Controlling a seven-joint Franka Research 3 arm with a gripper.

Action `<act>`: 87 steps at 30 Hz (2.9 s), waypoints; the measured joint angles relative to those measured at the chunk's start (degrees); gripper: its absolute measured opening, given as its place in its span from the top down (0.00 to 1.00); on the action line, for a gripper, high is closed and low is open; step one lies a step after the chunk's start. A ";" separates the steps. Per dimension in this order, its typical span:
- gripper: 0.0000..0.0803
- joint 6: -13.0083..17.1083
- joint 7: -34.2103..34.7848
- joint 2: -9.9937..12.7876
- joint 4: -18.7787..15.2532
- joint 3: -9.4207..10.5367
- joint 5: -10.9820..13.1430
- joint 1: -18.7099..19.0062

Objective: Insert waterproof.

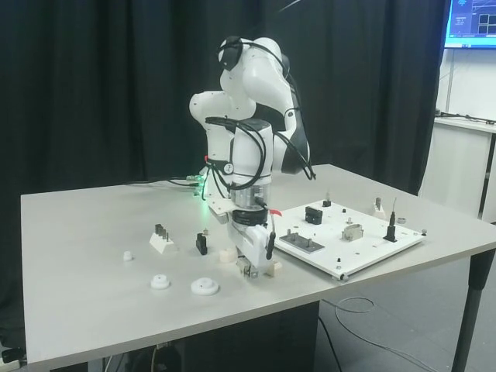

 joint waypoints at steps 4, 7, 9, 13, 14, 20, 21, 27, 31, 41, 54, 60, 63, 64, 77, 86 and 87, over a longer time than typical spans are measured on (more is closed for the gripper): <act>0.23 -0.50 0.00 -0.22 0.12 -0.07 -0.18 0.00; 0.23 -0.95 0.00 -0.25 0.30 -0.15 -0.43 0.00; 0.23 -1.07 0.00 -0.25 0.39 -0.18 -0.53 0.00; 0.23 -1.09 0.00 -0.26 0.46 -0.22 -0.77 0.00; 0.23 -1.09 0.00 -0.26 0.48 -0.24 -0.83 0.00; 0.23 -1.09 0.00 -0.27 0.69 -0.44 -1.57 0.00; 0.23 -1.08 0.00 -0.28 0.73 -0.47 -1.80 0.00; 0.23 -0.89 -0.06 -0.39 0.91 -0.65 -3.35 -0.01; 0.23 -0.63 -0.36 -0.59 0.95 -0.66 -4.85 -0.06; 0.23 0.08 -5.41 -1.36 0.96 -0.29 -6.55 -0.01; 0.23 -0.13 -15.47 -4.05 0.23 1.86 -6.55 0.46; 0.23 -1.34 -22.46 -6.34 -0.88 2.78 -6.55 1.72; 0.23 -1.90 -25.40 -7.72 -1.86 2.95 -6.55 2.77; 0.23 -2.05 -26.42 -8.18 -2.21 2.98 -6.55 3.13; 0.23 -2.73 -42.83 -15.28 -9.88 3.16 -6.54 9.05; 0.23 -1.79 -51.56 -19.22 -15.16 3.24 -6.53 13.83; 0.23 -1.63 -52.10 -19.56 -15.66 3.24 -6.53 14.39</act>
